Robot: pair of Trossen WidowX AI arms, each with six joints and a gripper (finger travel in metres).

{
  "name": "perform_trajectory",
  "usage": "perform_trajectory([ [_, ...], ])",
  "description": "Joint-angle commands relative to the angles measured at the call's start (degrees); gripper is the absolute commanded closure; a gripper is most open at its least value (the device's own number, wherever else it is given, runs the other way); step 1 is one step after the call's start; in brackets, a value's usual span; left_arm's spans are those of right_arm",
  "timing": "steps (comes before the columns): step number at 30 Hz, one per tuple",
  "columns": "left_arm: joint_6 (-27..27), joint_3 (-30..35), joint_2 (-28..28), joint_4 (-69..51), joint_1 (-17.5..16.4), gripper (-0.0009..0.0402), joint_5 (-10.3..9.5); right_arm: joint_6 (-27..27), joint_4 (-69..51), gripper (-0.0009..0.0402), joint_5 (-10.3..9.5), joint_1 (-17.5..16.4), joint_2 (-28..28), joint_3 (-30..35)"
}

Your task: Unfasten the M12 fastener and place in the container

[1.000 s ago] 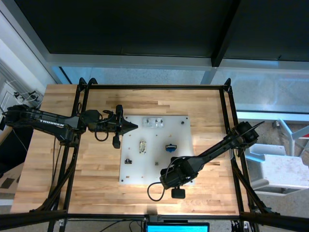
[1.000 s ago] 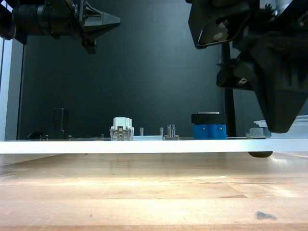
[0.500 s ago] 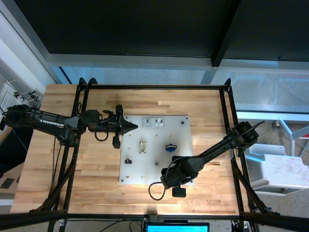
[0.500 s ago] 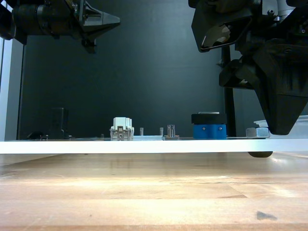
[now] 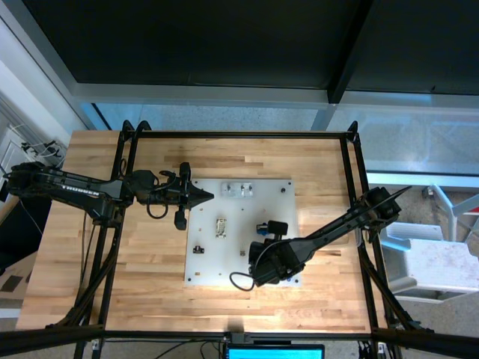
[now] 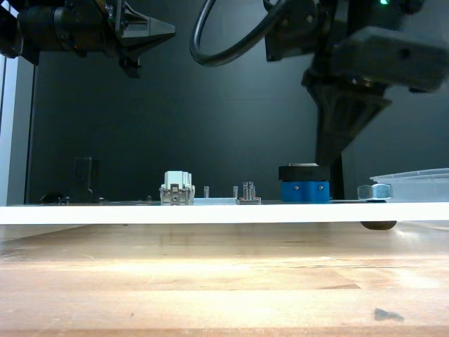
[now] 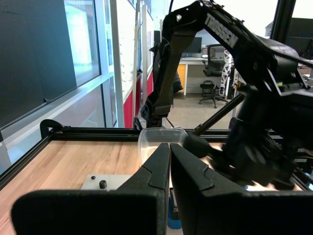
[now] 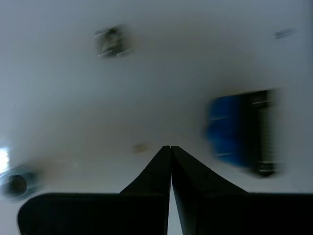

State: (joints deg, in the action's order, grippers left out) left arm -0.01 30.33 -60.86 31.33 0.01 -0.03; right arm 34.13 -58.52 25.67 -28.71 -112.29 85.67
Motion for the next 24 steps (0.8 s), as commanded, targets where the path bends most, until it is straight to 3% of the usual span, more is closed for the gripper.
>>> perform_trajectory([
  [1, 0.0, 0.0, 0.0, 0.0, 0.0, 0.0393, 0.00, -0.1, 0.0, 0.0393, -2.27, -0.3, 0.3, 0.3],
  [3, 0.0, 0.0, 0.0, 0.1, 0.0, 0.0393, 0.00, -0.1, -0.1, 0.0393, -3.61, -0.3, 0.4, 0.3],
  [5, 0.0, 0.0, 0.0, 0.0, 0.0, 0.0393, 0.00, -0.2, 0.0, 0.0393, -6.47, -0.3, 0.4, 0.3],
  [12, 0.0, 0.0, 0.1, 0.2, 0.0, 0.0393, -0.02, -0.1, 4.2, 0.0393, -21.29, -0.4, 0.7, 0.3],
  [16, 0.0, 0.0, 0.0, -0.1, 0.0, 0.0393, 0.00, -0.1, 7.1, 0.0393, -27.50, -0.5, 0.8, 0.3],
  [24, 0.0, 0.0, 0.0, 0.0, 0.0, 0.0393, 0.02, -2.2, 9.7, 0.0393, -28.65, -0.4, 0.3, -1.4],
])
